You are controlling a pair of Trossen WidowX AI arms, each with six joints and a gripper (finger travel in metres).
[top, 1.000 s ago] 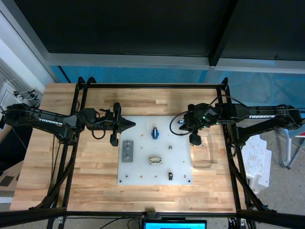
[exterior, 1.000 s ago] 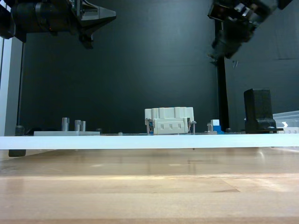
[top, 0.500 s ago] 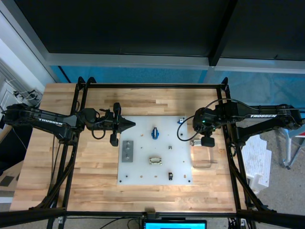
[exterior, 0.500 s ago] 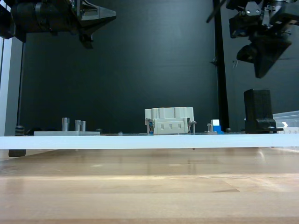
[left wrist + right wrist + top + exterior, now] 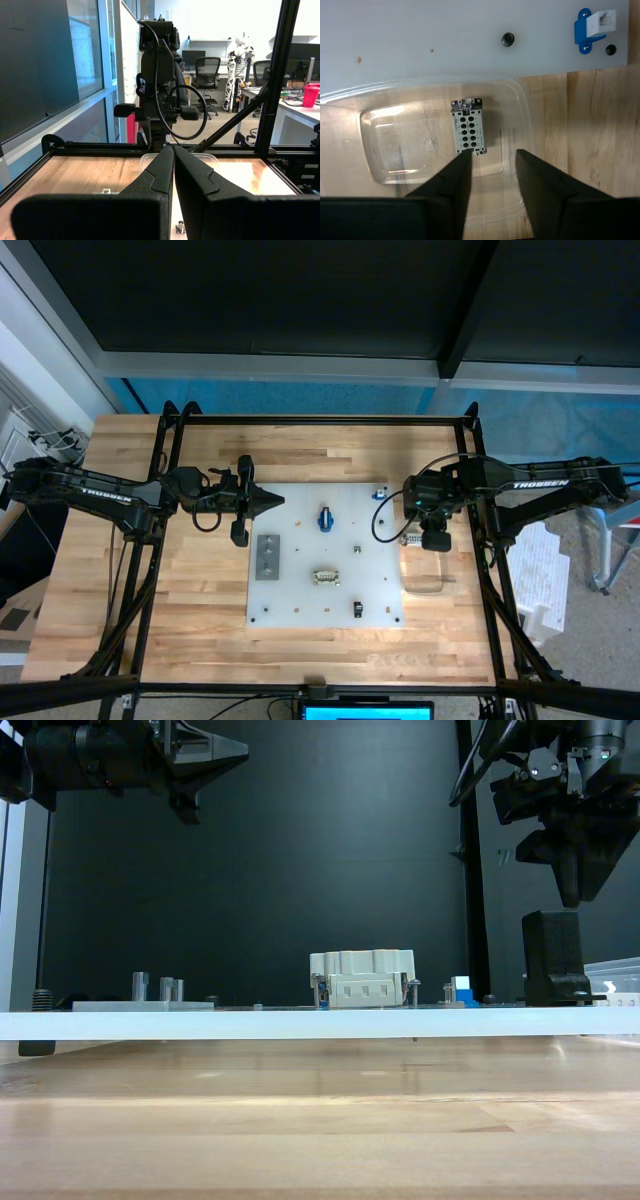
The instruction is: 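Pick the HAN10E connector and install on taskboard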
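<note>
The connector (image 5: 468, 126) lies in the tray (image 5: 405, 145) beside the taskboard (image 5: 420, 30). The right gripper (image 5: 492, 155) has swung from the taskboard to hover above it, jaws apart, empty (pickup likely next). The left gripper (image 5: 173, 150) is parked high at the taskboard's left edge, closed, empty.

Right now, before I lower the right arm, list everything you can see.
table: one, light wood
taskboard: one, white, mid-table
clear tray: one, transparent, right of the taskboard
HAN10E connector: one, grey-beige, inside the clear tray
grey block: one, grey, taskboard's left part
beige socket: one, beige, taskboard's middle
blue part: one, blue, taskboard's far half
blue-and-white fitting: one, taskboard's far right corner
black fitting: one, black, taskboard's near edge
left gripper: one, black, shut, raised by the taskboard's far left corner
right gripper: one, black, open, above the HAN10E connector
</note>
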